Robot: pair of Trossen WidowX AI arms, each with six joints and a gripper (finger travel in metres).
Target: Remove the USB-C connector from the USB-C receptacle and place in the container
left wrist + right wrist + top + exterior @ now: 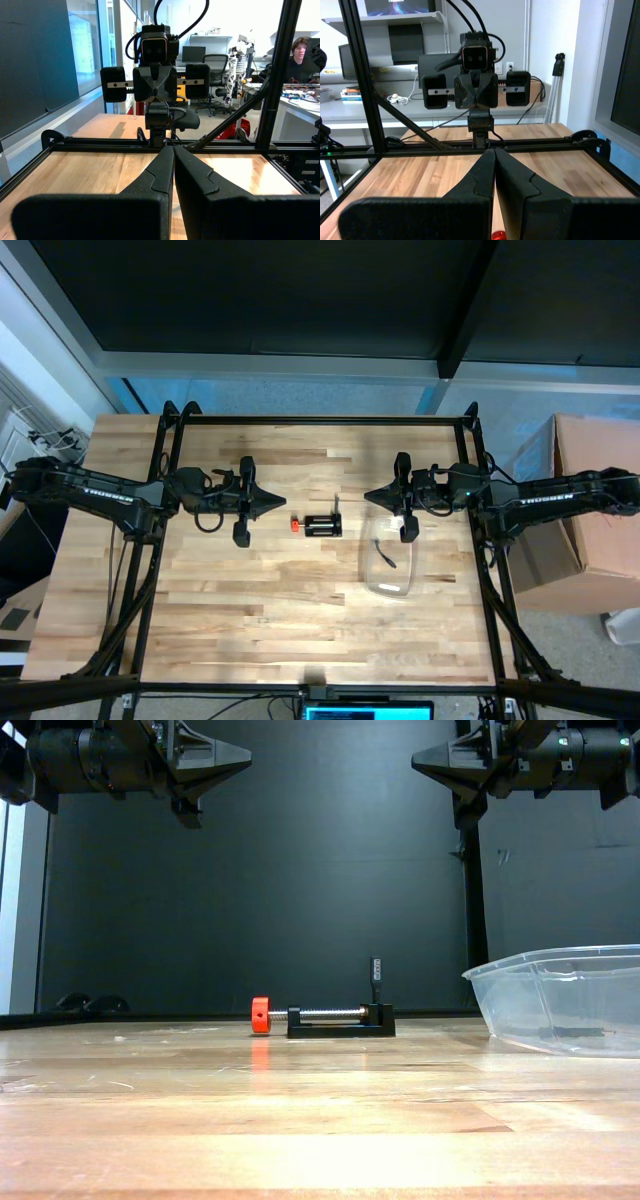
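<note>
**Both arms above the wooden table, high, low and wrist views.**

My left gripper [284, 503] hangs well above the table [250, 590], left of centre, pointing inward. Its fingers [160, 172] are pressed together with nothing between them, as the left wrist view shows.

My right gripper [367, 498] hangs at the same height, right of centre and facing the left one. It is above the far end of the container [398, 586]. Its fingers [482, 172] also meet along their length and hold nothing. In the low view both grippers sit high, well apart from everything on the table: the left at [249, 760] and the right at [414, 762].

A small black vise [322, 528] with an orange-red knob [295, 525] on its screw lies flat on the table between the two grippers and below them. A slim black upright [376, 978] stands at the end of the vise opposite the knob. It is probably the USB-C receptacle [336, 506], though the views are too coarse to be certain.

The container is a clear plastic tub just to the right of the vise, not touching it. A thin dark piece lies free on its floor. I take this to be the USB-C connector [385, 556], clear of its seat. It shows through the container wall [560, 982] as a short dark bar [575, 1032]. The knob also shows at the edge of the right wrist view [497, 235].
</note>
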